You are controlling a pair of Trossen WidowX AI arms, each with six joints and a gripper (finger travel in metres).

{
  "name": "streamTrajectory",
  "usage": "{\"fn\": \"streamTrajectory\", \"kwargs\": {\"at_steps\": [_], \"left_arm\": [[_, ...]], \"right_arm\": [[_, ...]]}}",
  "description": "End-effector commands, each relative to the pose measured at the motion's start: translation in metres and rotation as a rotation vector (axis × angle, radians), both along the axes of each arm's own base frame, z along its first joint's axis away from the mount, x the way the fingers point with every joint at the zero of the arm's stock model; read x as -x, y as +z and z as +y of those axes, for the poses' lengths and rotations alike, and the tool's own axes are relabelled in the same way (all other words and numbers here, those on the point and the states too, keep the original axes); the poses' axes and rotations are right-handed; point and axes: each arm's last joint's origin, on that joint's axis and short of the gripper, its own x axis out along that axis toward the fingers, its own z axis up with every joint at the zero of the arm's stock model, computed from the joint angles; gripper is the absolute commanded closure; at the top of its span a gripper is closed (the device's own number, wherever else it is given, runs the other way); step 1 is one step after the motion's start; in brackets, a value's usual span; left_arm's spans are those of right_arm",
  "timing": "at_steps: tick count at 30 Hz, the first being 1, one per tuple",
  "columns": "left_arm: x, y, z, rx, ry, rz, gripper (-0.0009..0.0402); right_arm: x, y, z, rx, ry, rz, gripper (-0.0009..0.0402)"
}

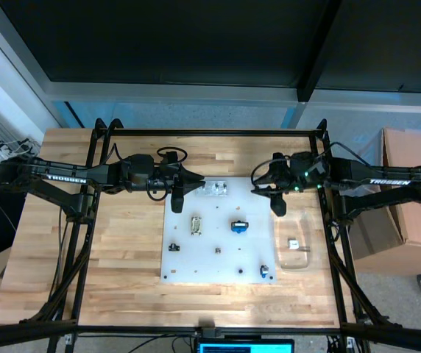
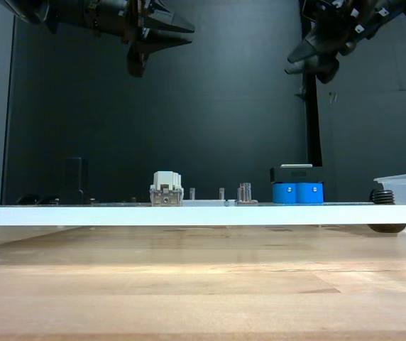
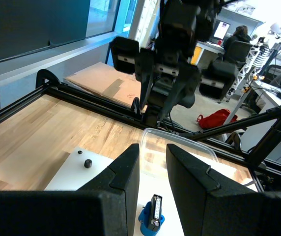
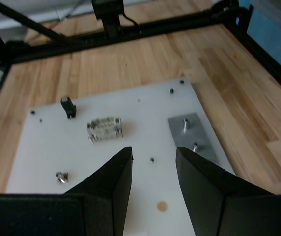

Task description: Pick the RJ45 connector and install on the taskboard

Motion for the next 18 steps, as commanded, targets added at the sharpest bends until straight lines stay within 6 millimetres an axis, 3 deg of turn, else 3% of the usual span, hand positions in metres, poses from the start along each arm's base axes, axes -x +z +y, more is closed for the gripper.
{"fn": "streamTrajectory", "kwargs": {"at_steps": [1,4,7,12,18], "left_arm": [[0.0,0.002,0.0,-0.008,-0.004,-0.012,0.0322],[0.002,0.007,0.0,-0.085,-0.013,-0.035,0.0341],[0.009,0.017,-0.003,-0.217,-0.048,-0.077,0.0398],[0.027,0.025,-0.004,-0.279,-0.064,-0.119,0.0394],[0.045,0.015,-0.006,-0.305,-0.09,-0.195,0.0394]], "right_arm": [[-0.002,0.007,-0.005,0.004,0.002,-0.053,0.0279],[-0.003,0.009,-0.009,0.019,0.032,-0.1,0.03],[-0.007,0.011,-0.01,0.038,0.051,-0.187,0.0334],[-0.003,0.019,-0.009,0.066,0.054,-0.32,0.0397],[0.006,0.018,-0.007,0.082,0.058,-0.443,0.0394]]}}
